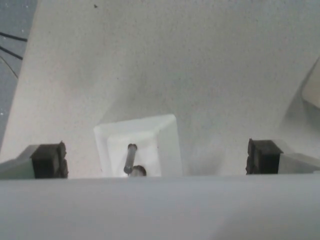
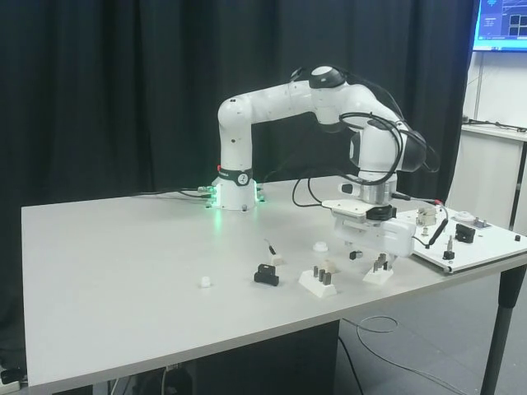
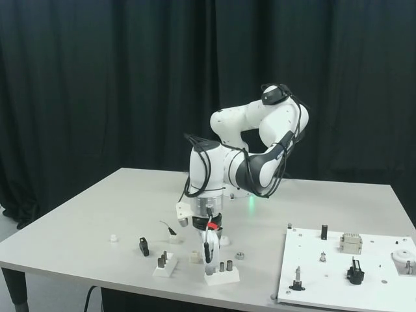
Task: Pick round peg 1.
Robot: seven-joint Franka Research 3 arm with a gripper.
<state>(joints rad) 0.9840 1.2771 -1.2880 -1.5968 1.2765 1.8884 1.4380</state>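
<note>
— How was your gripper [image 1: 155,158] set just then?

— Wide apart. My two black pads [image 1: 47,160] stood far from each other, and I had hold of nothing.

— And the round peg [image 1: 131,157]?

— It stood in its white holder [image 1: 150,137], in the gap between my pads. It touched neither of them; both were well off to its sides.

— Where was the holder?

— On the grey table [image 2: 123,247], near the front edge, right under my hand. I hung low over it, wrist pointing down.

— Anything close by?

— A second white holder [image 2: 319,284] with short pegs sat just beside the first, towards the middle of the table. On the other side lay a white board [image 2: 486,247] with small parts on it.

— Could you tell how deep the peg sat?

— No, I could not tell that.
</note>
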